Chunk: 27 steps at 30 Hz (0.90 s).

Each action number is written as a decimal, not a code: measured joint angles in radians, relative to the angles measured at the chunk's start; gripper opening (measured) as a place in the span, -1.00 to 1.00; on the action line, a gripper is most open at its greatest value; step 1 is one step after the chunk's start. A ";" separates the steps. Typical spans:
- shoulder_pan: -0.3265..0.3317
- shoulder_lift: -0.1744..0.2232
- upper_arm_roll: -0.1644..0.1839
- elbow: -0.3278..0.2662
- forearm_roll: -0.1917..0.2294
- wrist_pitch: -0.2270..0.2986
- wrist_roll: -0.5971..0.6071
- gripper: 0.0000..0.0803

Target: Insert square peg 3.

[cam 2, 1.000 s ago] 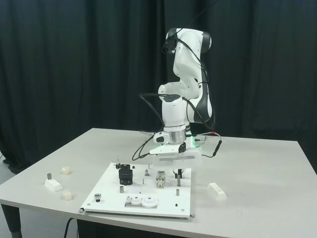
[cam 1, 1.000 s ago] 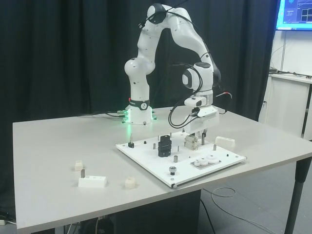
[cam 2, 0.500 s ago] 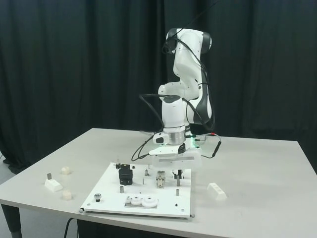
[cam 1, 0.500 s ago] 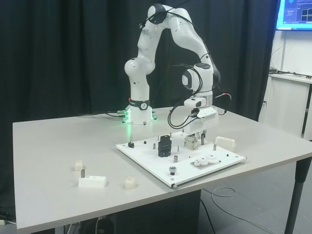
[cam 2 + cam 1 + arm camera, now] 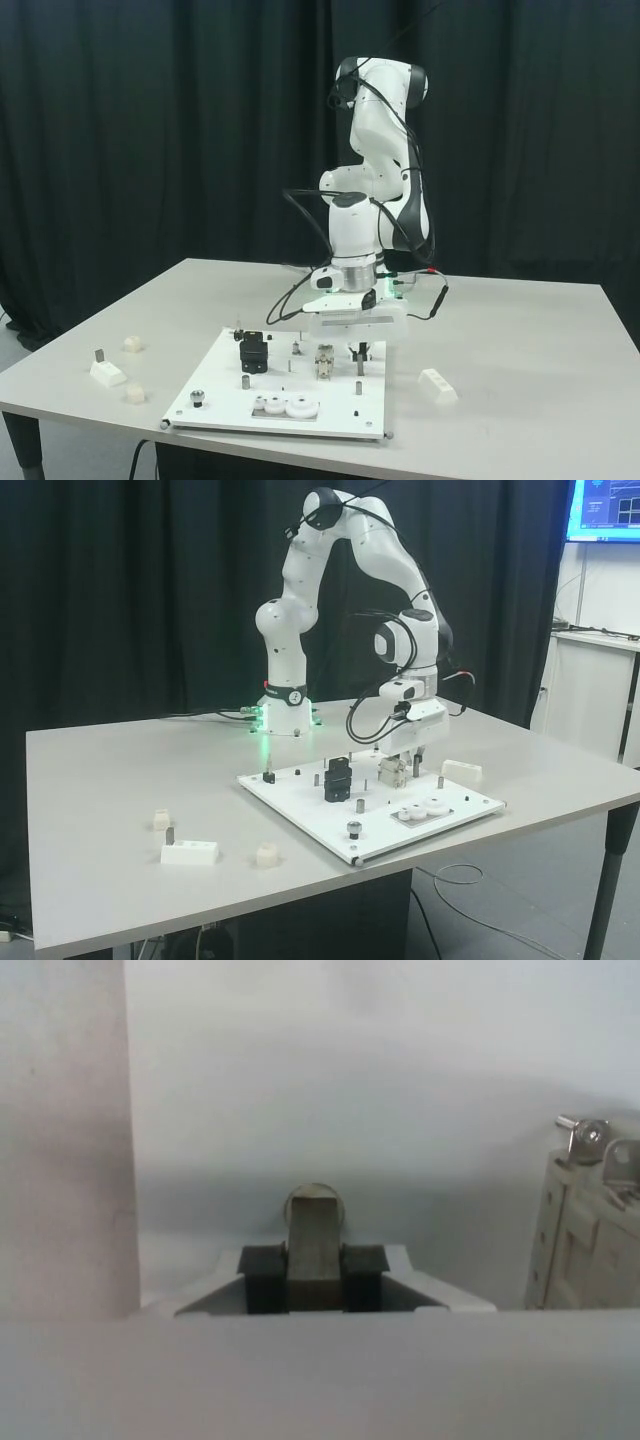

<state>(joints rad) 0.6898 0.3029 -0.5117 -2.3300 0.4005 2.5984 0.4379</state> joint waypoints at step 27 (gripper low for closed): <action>0.000 0.010 0.008 0.012 -0.001 0.012 0.023 0.67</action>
<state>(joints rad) 0.6899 0.3131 -0.5034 -2.3180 0.3999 2.6107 0.4605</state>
